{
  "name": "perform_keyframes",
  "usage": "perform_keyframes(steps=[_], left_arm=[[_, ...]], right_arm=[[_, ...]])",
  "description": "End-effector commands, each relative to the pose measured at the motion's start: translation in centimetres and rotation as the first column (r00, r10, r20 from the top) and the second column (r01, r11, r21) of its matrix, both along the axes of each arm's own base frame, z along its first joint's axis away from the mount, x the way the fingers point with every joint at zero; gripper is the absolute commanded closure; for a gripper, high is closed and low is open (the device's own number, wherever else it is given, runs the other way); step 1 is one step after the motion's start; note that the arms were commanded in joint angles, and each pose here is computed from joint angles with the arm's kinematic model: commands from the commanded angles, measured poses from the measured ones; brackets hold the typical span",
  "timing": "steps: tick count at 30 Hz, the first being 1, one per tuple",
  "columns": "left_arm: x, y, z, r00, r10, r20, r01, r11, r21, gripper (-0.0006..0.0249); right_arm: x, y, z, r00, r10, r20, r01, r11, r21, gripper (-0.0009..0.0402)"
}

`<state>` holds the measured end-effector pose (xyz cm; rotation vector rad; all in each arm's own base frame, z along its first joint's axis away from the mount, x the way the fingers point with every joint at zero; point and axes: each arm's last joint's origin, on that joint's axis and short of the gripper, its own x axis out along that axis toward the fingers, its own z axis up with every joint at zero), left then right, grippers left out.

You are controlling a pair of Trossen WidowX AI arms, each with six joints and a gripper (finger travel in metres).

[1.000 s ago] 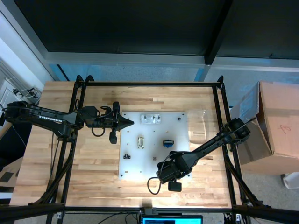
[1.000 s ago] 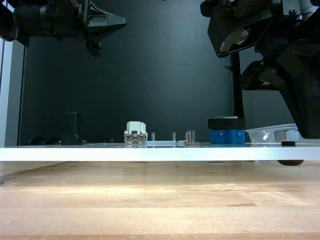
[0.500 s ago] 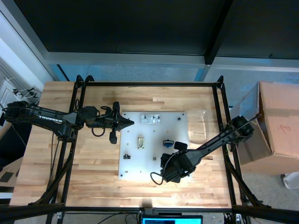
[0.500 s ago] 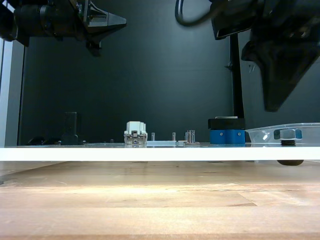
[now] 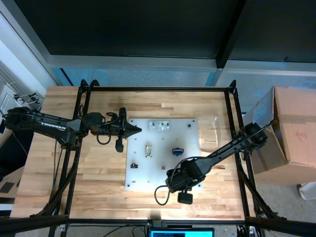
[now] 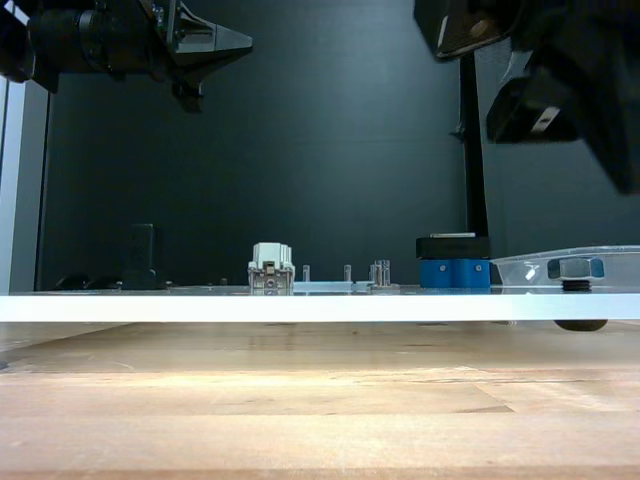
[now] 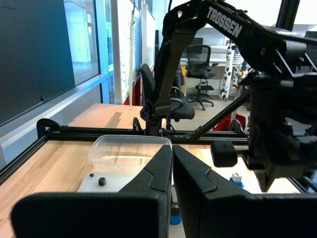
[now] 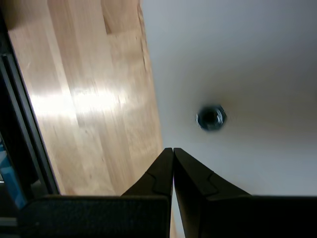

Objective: Unfasten the M12 nut and place it in the container

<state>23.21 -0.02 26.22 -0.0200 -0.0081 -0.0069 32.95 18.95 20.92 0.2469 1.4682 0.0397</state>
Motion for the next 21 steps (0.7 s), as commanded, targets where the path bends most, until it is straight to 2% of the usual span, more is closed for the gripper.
perform_keyframes(steps=[1, 6, 11, 14, 17, 21], left_arm=[[0.0, 0.0, 0.0, 1.0, 0.0, 0.0, 0.0, 1.0, 0.0, 0.0243], [0.0, 0.0, 0.0, 1.0, 0.0, 0.0, 0.0, 1.0, 0.0, 0.0243], [0.0, 0.0, 0.0, 1.0, 0.0, 0.0, 0.0, 1.0, 0.0, 0.0243], [0.0, 0.0, 0.0, 1.0, 0.0, 0.001, 0.0, 1.0, 0.0, 0.0243], [0.0, 0.0, 0.0, 1.0, 0.0, 0.0, 0.0, 1.0, 0.0, 0.0243], [0.0, 0.0, 0.0, 1.0, 0.0, 0.0, 0.0, 1.0, 0.0, 0.0243]], right_arm=[[0.5, 0.3, -1.3, 1.0, 0.023, -0.011, -0.023, 1.0, -0.007, 0.0393], [0.6, 0.4, -2.5, 0.999, 0.036, -0.03, -0.037, 0.999, -0.028, 0.0393], [0.6, 0.2, -2.7, 0.999, 0.03, -0.01, -0.031, 0.996, -0.078, 0.0393], [0.7, 0.0, -2.7, 1.0, 0.026, -0.013, -0.027, 0.996, -0.083, 0.0393], [0.6, -0.1, -2.8, 1.0, 0.02, -0.009, -0.02, 0.994, -0.11, 0.0393], [0.5, -0.1, -2.8, 1.0, 0.02, -0.017, -0.022, 0.994, -0.112, 0.0393]])
